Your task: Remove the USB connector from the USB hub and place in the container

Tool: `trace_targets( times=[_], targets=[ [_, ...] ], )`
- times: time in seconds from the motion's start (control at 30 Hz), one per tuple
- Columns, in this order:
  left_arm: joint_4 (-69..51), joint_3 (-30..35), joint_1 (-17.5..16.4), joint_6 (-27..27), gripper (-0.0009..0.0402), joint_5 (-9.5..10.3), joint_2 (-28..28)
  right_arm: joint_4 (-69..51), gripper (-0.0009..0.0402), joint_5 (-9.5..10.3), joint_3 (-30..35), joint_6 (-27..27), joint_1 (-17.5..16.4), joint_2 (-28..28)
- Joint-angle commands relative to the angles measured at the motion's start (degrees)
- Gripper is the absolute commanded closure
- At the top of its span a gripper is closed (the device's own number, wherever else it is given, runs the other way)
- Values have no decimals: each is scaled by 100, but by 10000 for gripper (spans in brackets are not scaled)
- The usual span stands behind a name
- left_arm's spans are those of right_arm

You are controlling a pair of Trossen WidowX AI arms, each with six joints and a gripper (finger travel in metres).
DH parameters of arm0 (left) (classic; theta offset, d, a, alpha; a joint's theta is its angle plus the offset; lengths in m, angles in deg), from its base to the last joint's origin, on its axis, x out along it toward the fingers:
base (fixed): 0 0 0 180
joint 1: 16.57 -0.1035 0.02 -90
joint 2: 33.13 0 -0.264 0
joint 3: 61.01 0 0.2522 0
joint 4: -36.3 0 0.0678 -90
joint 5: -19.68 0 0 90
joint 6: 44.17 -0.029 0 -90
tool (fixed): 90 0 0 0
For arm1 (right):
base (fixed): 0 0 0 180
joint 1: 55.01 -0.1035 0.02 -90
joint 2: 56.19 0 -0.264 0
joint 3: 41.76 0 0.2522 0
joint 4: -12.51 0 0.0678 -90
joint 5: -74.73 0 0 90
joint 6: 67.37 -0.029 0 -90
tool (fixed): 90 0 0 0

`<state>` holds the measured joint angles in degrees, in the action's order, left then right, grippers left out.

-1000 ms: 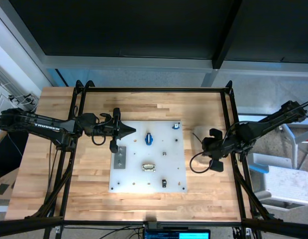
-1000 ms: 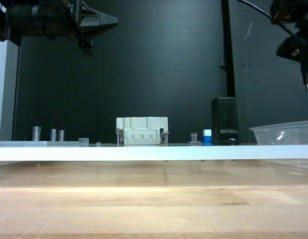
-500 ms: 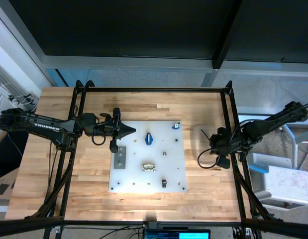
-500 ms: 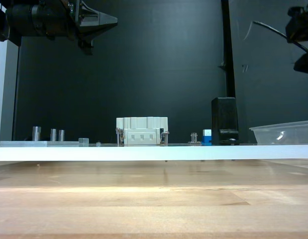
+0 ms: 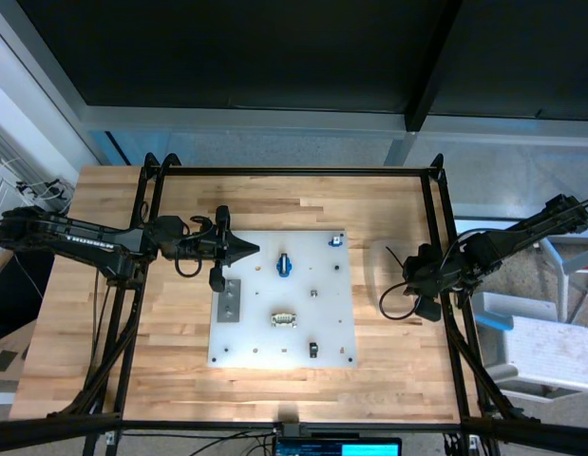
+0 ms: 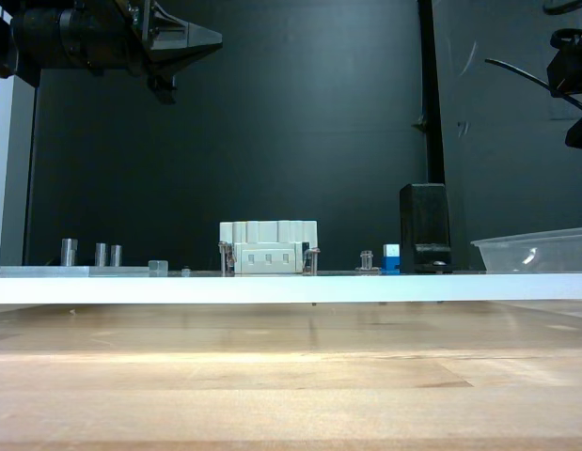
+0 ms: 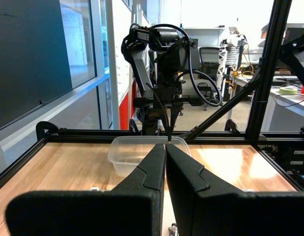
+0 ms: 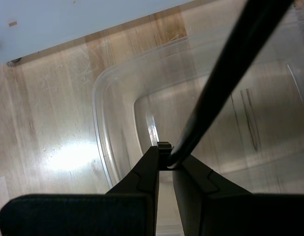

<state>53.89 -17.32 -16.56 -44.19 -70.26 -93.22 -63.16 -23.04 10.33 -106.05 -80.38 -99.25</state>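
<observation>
Here, we saw our right hand (image 8: pixel 164 156) pinching the USB connector (image 8: pixel 225 73) just above the container (image 8: pixel 98 118) on the worktop (image 5: pixel 388 199), and beyond, our left hand (image 5: pixel 248 250), fingers pressed together, hovering over the white board's (image 5: pixel 275 351) far left part.

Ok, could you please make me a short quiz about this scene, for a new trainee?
1. True or false: the right gripper is shut on the USB connector.
2. What lies below that gripper? A) bare wood B) the container C) a blue part
3. Fill in: the left gripper, high by the white board's left side, is ____.
Key: 1 true; 2 B; 3 shut.
</observation>
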Motion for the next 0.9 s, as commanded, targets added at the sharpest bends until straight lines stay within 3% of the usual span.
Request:
trace_targets(
  times=[0.03, 0.2, 0.57, 0.9],
  targets=[
    [0, 2, 0, 0, 392, 0, -2, -2, 393, -13, 4, 4, -2, -4],
    [0, 2, 0, 0, 392, 0, -2, -44, 382, -13, 4, 7, 0, -4],
    [0, 2, 0, 0, 392, 0, -2, -87, 300, -31, 4, -98, 0, -4],
    [0, 2, -2, 0, 392, 0, -2, -74, 261, -28, 4, -96, -2, -11]
  ],
)
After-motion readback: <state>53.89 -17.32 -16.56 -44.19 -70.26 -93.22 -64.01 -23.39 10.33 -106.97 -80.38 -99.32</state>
